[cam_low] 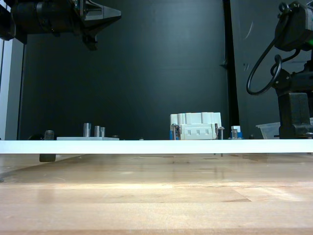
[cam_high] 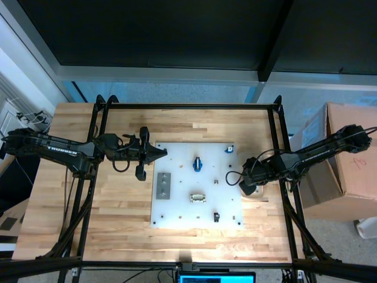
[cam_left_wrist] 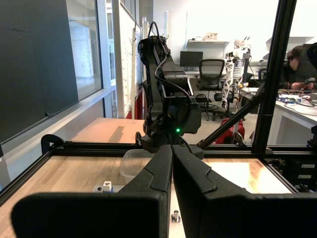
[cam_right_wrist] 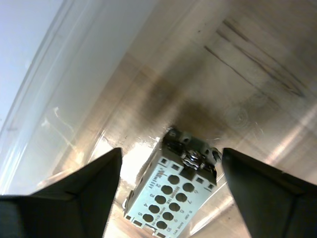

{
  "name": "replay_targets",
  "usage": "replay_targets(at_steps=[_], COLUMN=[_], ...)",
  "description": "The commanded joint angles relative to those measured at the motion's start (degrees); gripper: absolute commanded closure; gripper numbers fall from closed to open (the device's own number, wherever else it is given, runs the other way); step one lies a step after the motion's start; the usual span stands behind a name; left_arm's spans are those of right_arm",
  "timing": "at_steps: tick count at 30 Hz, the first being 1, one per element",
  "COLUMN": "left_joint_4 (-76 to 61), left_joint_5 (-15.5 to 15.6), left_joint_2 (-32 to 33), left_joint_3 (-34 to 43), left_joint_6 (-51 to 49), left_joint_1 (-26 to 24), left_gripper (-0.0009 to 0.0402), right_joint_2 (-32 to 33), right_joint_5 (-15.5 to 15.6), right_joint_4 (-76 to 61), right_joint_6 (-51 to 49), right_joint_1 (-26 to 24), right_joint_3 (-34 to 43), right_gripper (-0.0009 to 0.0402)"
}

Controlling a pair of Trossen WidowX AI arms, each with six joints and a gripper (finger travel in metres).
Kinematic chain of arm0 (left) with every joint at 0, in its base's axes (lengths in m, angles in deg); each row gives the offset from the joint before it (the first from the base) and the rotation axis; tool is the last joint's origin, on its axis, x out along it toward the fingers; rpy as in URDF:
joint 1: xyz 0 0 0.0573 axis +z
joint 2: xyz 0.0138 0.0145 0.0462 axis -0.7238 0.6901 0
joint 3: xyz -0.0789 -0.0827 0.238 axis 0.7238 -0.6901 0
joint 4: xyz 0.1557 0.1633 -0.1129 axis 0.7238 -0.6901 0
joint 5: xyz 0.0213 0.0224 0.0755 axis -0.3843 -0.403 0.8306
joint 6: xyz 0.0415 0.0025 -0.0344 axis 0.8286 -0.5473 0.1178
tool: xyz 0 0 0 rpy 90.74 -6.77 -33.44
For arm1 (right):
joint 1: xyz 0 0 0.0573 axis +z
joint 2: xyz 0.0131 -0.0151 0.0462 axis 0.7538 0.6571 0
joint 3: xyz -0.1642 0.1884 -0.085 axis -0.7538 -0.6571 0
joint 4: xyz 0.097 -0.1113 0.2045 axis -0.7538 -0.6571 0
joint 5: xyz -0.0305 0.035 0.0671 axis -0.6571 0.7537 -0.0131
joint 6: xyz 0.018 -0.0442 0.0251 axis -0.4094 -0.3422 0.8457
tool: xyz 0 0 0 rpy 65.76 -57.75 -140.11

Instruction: Remove the HAN10E connector from the taskboard and place in the container

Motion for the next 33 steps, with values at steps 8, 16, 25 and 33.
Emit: replay_targets(at_steps=[8, 16, 25, 33], left_joint_4=[0.0, 0.0, 0.0, 0.0], left_joint_5=[0.0, 0.0, 0.0, 0.0], left_joint_2=[0.0, 0.0, 0.0, 0.0], left_joint_3=[0.0, 0.0, 0.0, 0.0], left_joint_6=[0.0, 0.0, 0.0, 0.0], left_joint_1=[0.0, 0.0, 0.0, 0.0], left_gripper=[0.0393, 0.0393, 0.0393, 0.0393], right_joint_2=[-0.1, -0.1, -0.1, -0.1], right_joint_5=[-0.5, -0.2, -3.0, -7.6], right_joint_4=[-13.7, -19.6, -16.1, 5.4], right_joint_6=[-3.3, -8.2, -19.6, -38.1], right_joint_1=[0.0, 0.0, 0.0, -5.9], right_joint_3=[10.8, 20.1, 20.6, 20.6], right_gripper=[0.0059, 0.0098, 0.0170, 0.0311])
